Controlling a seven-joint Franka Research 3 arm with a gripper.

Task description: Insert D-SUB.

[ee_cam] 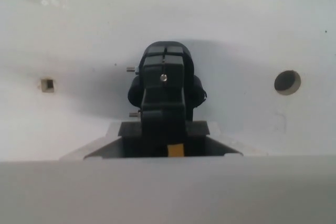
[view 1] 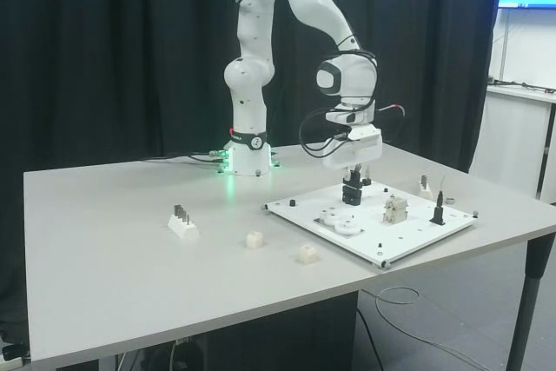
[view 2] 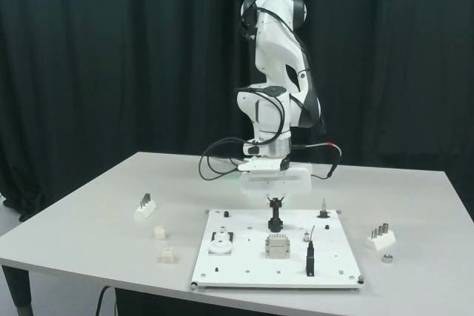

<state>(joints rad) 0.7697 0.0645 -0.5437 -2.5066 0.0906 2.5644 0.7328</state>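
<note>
Counter (view 1: 113, 249): grey, carries the arm's base, a white board and loose small white blocks.
Arm (view 1: 261, 58): white, bent over the board, wrist pointing straight down.
Board (view 2: 244, 271): white plate in front of the base, dotted with small fixtures and holes.
Pincer (view 2: 275, 200): low over the board's rear middle, fingers drawn together and clamped on a black part.
D-SUB (ee_cam: 164, 85): judged to be that black connector body; held between the fingers, hanging upright directly under the pincer, its lower end at or just above the board.
Key relation: connector's long axis looks vertical, in line with the pincer's descent; the socket should lie directly beneath, but the wrist view does not show the seat clearly.
Contact: cannot tell whether the connector is already touching its seat.
Next move (judgement): straight downward press, little sideways correction.
</note>
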